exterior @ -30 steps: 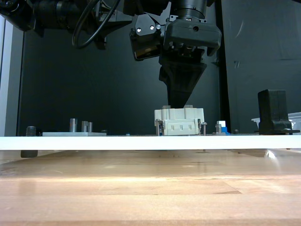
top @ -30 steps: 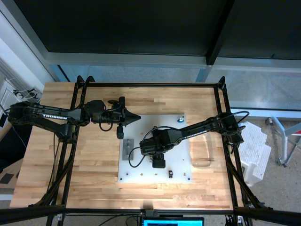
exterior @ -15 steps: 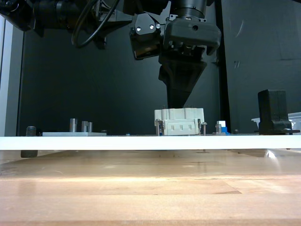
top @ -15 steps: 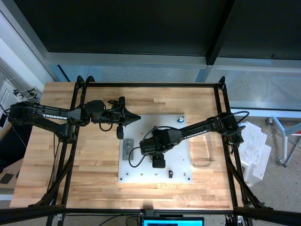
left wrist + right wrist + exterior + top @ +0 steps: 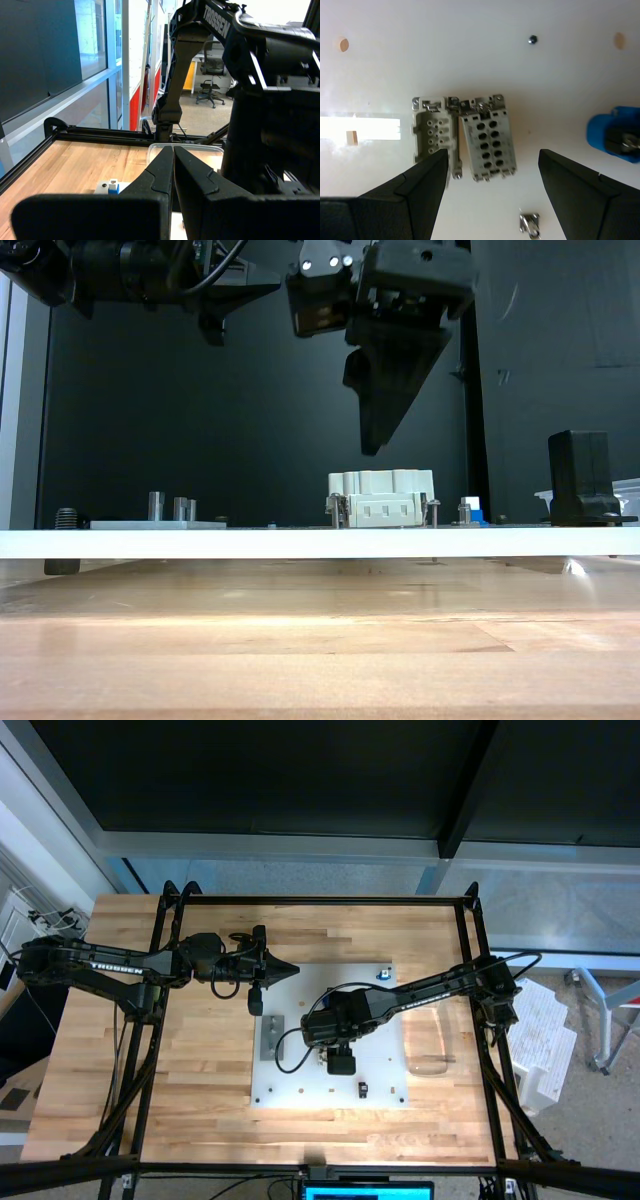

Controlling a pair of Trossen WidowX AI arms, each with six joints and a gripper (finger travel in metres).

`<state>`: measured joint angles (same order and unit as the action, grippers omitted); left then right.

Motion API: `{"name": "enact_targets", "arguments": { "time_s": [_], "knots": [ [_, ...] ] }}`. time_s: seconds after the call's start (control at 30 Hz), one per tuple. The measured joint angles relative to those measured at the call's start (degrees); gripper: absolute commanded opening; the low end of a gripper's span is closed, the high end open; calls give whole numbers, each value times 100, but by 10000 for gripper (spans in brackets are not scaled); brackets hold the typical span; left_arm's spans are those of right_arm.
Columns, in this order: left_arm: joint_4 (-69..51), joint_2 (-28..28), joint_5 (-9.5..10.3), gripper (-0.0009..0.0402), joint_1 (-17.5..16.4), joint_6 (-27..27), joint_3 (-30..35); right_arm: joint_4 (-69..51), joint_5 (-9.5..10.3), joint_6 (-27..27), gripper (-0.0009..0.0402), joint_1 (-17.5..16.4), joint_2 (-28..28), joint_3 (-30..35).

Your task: Pick the HAN10E connector and install on the hub

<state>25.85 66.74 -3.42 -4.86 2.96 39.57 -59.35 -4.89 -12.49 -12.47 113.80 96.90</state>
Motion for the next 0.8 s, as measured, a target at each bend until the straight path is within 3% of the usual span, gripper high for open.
{"name": "enact_targets", "arguments": {
  "time_s": [0.53,0.8],
  "knots": [
    [-2,0,0,0,0,0,0,-431,22,111,252,0,-739,2],
    [-2,0,0,0,0,-2,0,-575,173,109,252,-61,-1115,2]
  ]
}}
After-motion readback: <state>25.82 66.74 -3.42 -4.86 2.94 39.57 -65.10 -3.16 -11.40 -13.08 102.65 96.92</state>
